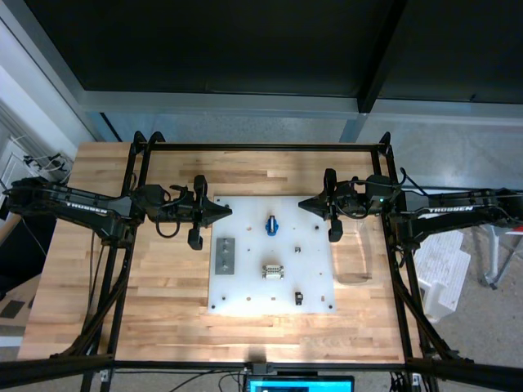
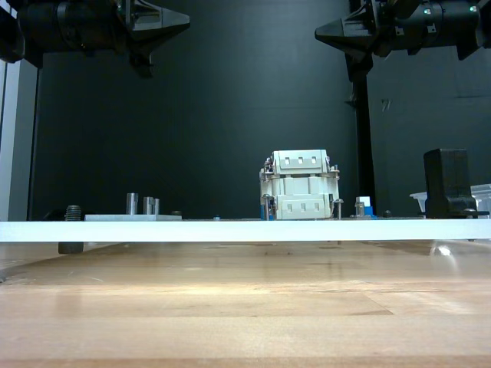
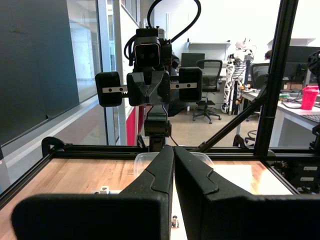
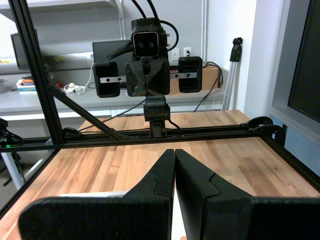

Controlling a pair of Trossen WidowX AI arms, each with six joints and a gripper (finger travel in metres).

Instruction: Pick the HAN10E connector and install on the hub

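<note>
On the white board [image 1: 245,302] stands the beige-grey hub [image 1: 274,271]. In the low view the hub [image 2: 301,207] carries a light-grey block with side slots, the HAN10E connector [image 2: 301,162], seated on top of it. Neither gripper touches them. My left gripper [image 1: 227,209] hovers high over the board's left edge with its fingers [image 3: 162,167] pressed together and nothing in them. Over the board's far right corner my right gripper [image 1: 302,204] hangs just as high, its fingers [image 4: 165,167] shut and empty. The two grippers point at each other.
Also on the board are a grey metal block [image 1: 225,255] with two holes, a blue upright piece [image 1: 272,224] and a small black piece [image 1: 299,297]. A clear plastic container [image 1: 357,255] lies off the board's right edge. A black frame [image 1: 261,148] surrounds the table.
</note>
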